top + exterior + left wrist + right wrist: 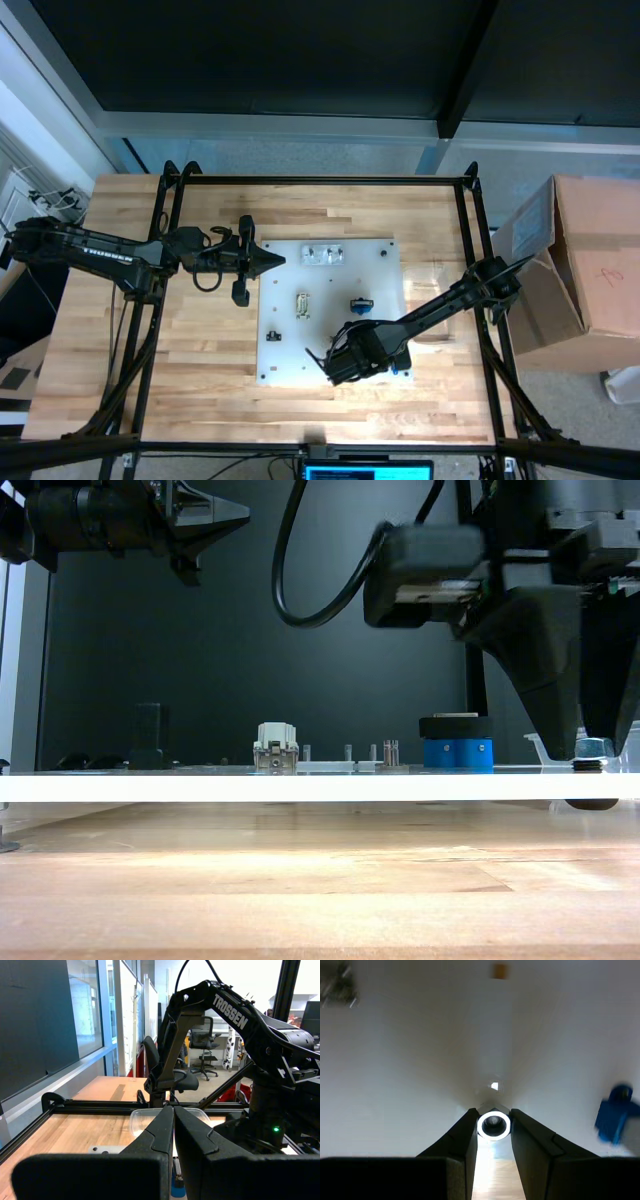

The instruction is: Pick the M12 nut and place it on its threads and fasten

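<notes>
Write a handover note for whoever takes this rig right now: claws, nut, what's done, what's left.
Left claw: shut, holding nothing, raised over the white board's far left edge.
Right claw: shut on the M12 nut, low at the board's near right edge.
Nut: on its stud, sitting on top, with black ribs showing beneath it.
Done: nut picked and set on its threads.
Left: fasten it. The exposed ribs suggest it is not run fully down.
</notes>
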Robot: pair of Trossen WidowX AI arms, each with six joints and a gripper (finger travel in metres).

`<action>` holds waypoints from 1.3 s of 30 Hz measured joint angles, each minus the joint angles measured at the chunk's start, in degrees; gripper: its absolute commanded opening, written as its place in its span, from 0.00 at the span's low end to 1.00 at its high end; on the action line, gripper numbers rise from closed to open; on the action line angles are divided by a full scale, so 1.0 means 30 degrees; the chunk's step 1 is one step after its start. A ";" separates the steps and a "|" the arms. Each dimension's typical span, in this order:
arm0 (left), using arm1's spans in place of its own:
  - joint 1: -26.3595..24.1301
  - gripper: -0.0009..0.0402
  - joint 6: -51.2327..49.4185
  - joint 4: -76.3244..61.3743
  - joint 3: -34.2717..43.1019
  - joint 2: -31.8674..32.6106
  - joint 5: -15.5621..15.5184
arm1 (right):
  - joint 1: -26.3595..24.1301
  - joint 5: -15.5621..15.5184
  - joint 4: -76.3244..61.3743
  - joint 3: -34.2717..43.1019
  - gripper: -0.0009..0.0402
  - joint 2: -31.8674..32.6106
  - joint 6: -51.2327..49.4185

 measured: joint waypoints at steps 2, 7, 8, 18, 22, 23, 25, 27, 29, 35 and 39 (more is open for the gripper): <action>0.0000 0.02 0.0000 0.0000 0.0007 0.0000 0.0007 | 0.0000 0.0000 0.0007 0.0000 0.09 0.0000 0.2259; 0.0000 0.02 0.0000 0.0000 0.0007 0.0000 0.0007 | 0.0007 0.0000 0.0000 0.0000 0.09 0.0000 0.7839; 0.0000 0.02 0.0000 0.0000 0.0007 0.0000 0.0000 | 0.0007 0.0000 0.0000 0.0000 0.09 0.0000 0.8845; 0.0000 0.02 0.0000 0.0000 0.0007 0.0000 0.0007 | 0.0044 0.0022 0.0007 0.0000 0.09 -0.0007 1.7915; 0.0000 0.02 0.0000 0.0000 0.0007 0.0000 0.0000 | 0.0080 0.0022 0.0007 0.0000 0.09 -0.0022 1.9001; 0.0000 0.02 -0.0007 0.0000 0.0000 0.0000 0.0000 | 0.0087 0.0029 0.0015 0.0000 0.09 -0.0022 1.9081; 0.0000 0.02 0.0000 0.0000 0.0000 0.0000 0.0000 | 0.0095 0.0029 0.0007 0.0000 0.09 -0.0022 1.9241; 0.0000 0.02 0.0000 0.0000 0.0007 0.0000 0.0007 | 0.0102 0.0029 0.0015 0.0000 0.09 -0.0022 1.9766; 0.0000 0.02 0.0000 0.0000 0.0007 0.0000 0.0007 | 0.0131 0.0036 0.0015 0.0000 0.09 -0.0022 1.9970; 0.0000 0.02 0.0000 0.0000 0.0007 0.0000 0.0000 | 0.0138 0.0029 0.0029 0.0000 0.09 -0.0022 1.9970; 0.0000 0.02 0.0000 0.0000 0.0007 0.0000 0.0000 | 0.0138 0.0022 0.0131 0.0000 0.09 -0.0029 1.9970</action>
